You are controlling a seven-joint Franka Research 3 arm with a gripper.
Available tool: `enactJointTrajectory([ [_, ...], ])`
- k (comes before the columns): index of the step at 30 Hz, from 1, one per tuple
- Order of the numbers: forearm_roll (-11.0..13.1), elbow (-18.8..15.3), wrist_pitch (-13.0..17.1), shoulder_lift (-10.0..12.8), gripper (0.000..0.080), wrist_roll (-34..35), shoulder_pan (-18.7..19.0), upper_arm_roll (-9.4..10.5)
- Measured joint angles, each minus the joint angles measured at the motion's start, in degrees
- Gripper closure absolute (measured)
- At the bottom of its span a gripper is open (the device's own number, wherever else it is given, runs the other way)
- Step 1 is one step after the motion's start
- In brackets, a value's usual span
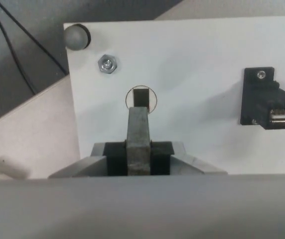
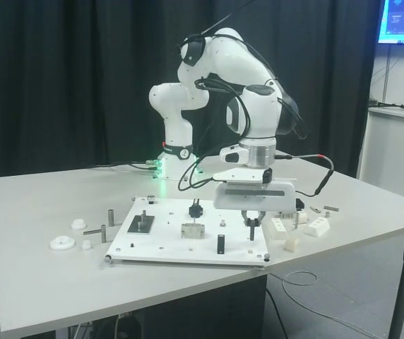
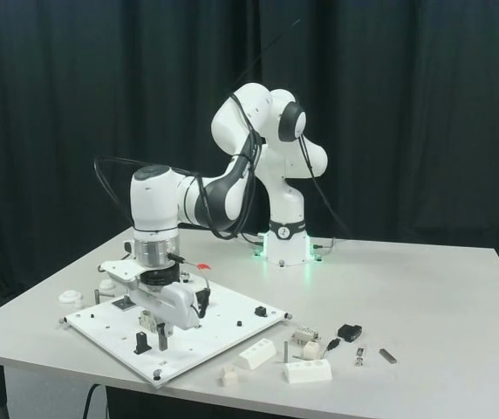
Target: Place square peg 4.
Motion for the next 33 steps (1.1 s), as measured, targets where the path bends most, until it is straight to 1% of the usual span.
enactJointTrajectory([
  [5,0.0,-0.1,-0.4,0.0,0.0708,0.0,0.5,0.01],
  [10,0.1,-0.5,-1.8,-0.3,0.0708,0.0,1.6,0.05],
  [14,0.2,-1.5,-3.1,-1.1,0.0708,0.3,2.9,0.07],
  [21,0.2,-4.5,-4.0,-3.3,0.0708,3.2,6.4,0.17],
  [28,0.2,-8.2,-3.9,-5.9,0.0708,6.8,10.7,0.18],
  [33,0.0,-10.4,-3.1,-7.4,0.0708,9.1,13.8,0.17],
])
